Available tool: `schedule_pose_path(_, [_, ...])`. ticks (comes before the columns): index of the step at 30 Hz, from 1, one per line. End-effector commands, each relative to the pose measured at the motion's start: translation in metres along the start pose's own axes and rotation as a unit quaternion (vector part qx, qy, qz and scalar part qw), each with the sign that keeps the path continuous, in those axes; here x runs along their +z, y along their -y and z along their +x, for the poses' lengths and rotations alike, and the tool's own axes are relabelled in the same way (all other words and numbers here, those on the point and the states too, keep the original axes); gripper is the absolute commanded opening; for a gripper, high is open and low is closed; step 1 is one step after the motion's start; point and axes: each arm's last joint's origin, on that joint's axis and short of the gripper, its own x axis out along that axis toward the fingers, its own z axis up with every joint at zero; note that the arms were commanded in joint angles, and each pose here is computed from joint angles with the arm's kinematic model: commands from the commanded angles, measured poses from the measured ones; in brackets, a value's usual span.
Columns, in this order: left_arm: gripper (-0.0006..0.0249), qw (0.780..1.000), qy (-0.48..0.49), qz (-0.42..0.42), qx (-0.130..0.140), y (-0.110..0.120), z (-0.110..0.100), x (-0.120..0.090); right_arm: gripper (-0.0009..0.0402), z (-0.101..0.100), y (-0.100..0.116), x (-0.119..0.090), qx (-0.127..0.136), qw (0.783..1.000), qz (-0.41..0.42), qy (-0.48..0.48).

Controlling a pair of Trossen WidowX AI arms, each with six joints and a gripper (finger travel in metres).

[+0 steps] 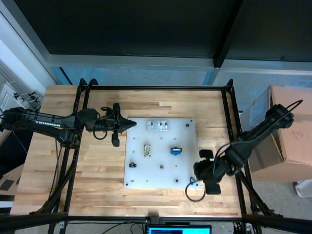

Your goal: Pick the RJ45 connector and install on the taskboard

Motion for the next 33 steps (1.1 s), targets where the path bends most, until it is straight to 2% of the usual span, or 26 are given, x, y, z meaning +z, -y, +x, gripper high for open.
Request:
schedule_pose_path(1, [0.0, 1.0, 0.0, 0.0, 0.0, 0.0, 0.0, 0.0, 0.0116, -0.017, 0.022, 0.009, -0.02, 0.999, 0.011, 0.048])
schedule_pose_path(4, [0.0, 1.0, 0.0, 0.0, 0.0, 0.0, 0.0, 0.0, 0.0095, -0.033, 0.043, 0.016, -0.04, 0.994, 0.014, 0.098])
schedule_pose_path(7, [0.0, 1.0, 0.001, 0.0, 0.0, 0.0, 0.0, 0.0, 0.0066, -0.05, 0.063, 0.026, -0.045, 0.986, 0.012, 0.16])
schedule_pose_path(13, [0.0, 1.0, 0.001, 0.0, 0.0, 0.0, 0.0, 0.0, -0.0004, -0.08, 0.101, 0.044, -0.065, 0.954, 0.007, 0.292])
schedule_pose_path(16, [0.0, 1.0, 0.0, 0.0, 0.0, 0.0, 0.0, 0.0, 0.0004, -0.086, 0.12, 0.046, -0.059, 0.94, 0.004, 0.337])
schedule_pose_path(19, [0.0, 1.0, 0.0, 0.0, 0.0, 0.0, 0.0, 0.0, 0.0, -0.086, 0.138, 0.043, -0.06, 0.919, 0.006, 0.39])
schedule_pose_path(21, [0.0, 1.0, 0.001, 0.0, 0.0, 0.0, 0.0, 0.0, 0.0, -0.083, 0.147, 0.04, -0.051, 0.901, -0.007, 0.431])
schedule_pose_path(26, [0.0, 1.0, 0.0, 0.0, 0.0, 0.0, 0.0, 0.0, 0.0, -0.071, 0.164, 0.033, -0.059, 0.857, 0.001, 0.512])
schedule_pose_path(33, [0.0, 1.0, 0.0, 0.0, 0.0, 0.0, 0.0, 0.0, 0.0, -0.046, 0.169, 0.023, -0.054, 0.824, -0.008, 0.564])
